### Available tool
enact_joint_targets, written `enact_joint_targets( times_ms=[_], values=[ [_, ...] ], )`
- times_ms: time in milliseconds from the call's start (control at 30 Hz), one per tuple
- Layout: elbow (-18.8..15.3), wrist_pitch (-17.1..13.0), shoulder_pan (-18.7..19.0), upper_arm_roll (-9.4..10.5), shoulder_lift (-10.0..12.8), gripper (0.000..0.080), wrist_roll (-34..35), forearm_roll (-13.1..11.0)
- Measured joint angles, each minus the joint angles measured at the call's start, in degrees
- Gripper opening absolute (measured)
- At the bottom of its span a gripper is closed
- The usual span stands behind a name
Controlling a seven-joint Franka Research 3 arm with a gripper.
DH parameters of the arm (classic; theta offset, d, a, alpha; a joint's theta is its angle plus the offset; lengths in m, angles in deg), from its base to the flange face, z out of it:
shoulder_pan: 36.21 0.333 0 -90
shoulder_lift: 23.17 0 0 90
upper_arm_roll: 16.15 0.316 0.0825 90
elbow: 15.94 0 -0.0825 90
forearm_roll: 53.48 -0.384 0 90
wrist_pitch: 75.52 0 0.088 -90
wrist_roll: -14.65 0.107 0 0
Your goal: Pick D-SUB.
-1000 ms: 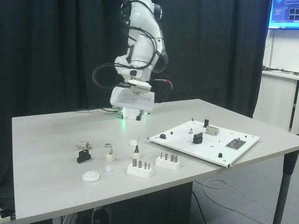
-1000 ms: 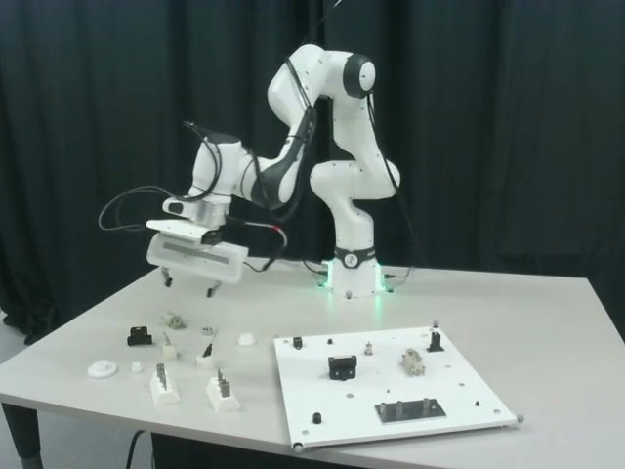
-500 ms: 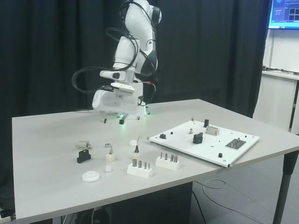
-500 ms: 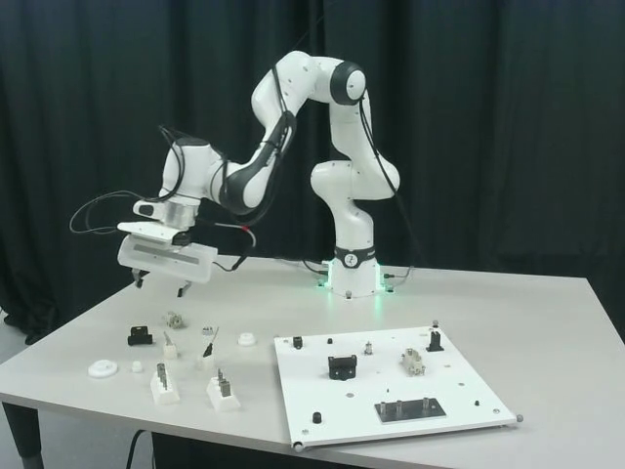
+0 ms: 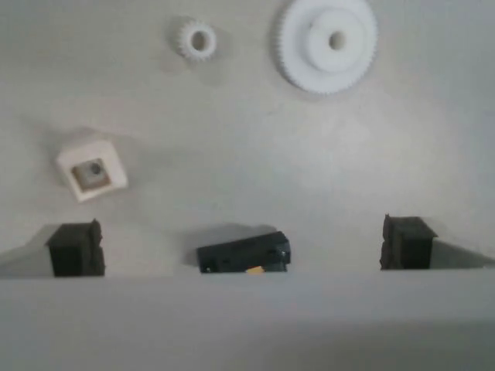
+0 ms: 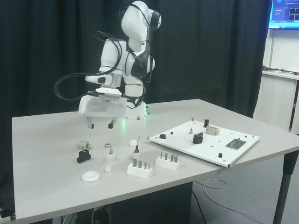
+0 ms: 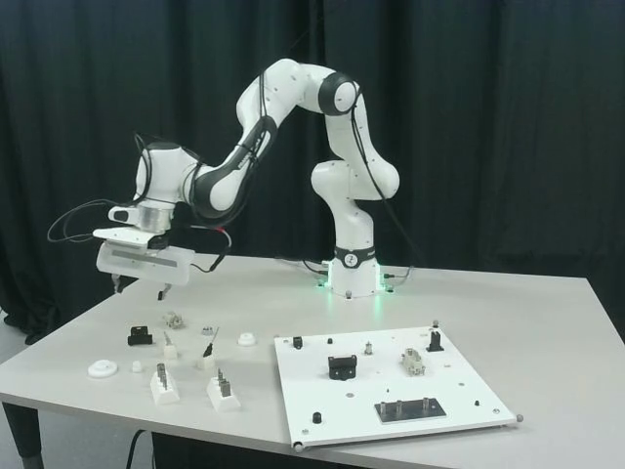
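Observation:
A small grey metal connector [image 6: 82,145] [image 7: 175,319], which looks like the D-SUB, lies on the table among loose parts. It does not show in the wrist view. My gripper [image 6: 101,125] [image 7: 140,290] hangs open well above the table, over that group of parts, holding nothing. In the wrist view both black fingertips [image 5: 76,249] stand wide apart, and a black block [image 5: 244,253] [image 6: 83,157] lies on the table far below, between them. A similar grey metal part [image 6: 212,130] [image 7: 412,362] sits on the white board [image 6: 243,149].
Near the black block are a large white gear [image 5: 326,42] [image 6: 90,176], a small white gear [image 5: 195,39] and a white block with a metal insert [image 5: 92,168]. Two white holders with pins [image 6: 140,168] [image 6: 167,161] stand toward the front. The white board carries several small parts.
The arm has swung the gripper across the table from near the base to above the loose parts and a little lower. The gripper stays open. Nothing on the table moved.

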Motion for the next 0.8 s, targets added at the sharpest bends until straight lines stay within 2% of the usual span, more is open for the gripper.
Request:
enact_joint_targets(
  times_ms=[333, 533, 800],
  values=[
    [6.32, 6.03, -2.68, 0.0, 4.53, 0.08, -3.71, -3.22],
    [9.41, 9.26, -4.26, 0.01, 7.49, 0.08, -6.09, -4.09],
    [11.62, 11.17, -5.99, 0.01, 11.08, 0.08, -10.11, -5.03]
  ],
)
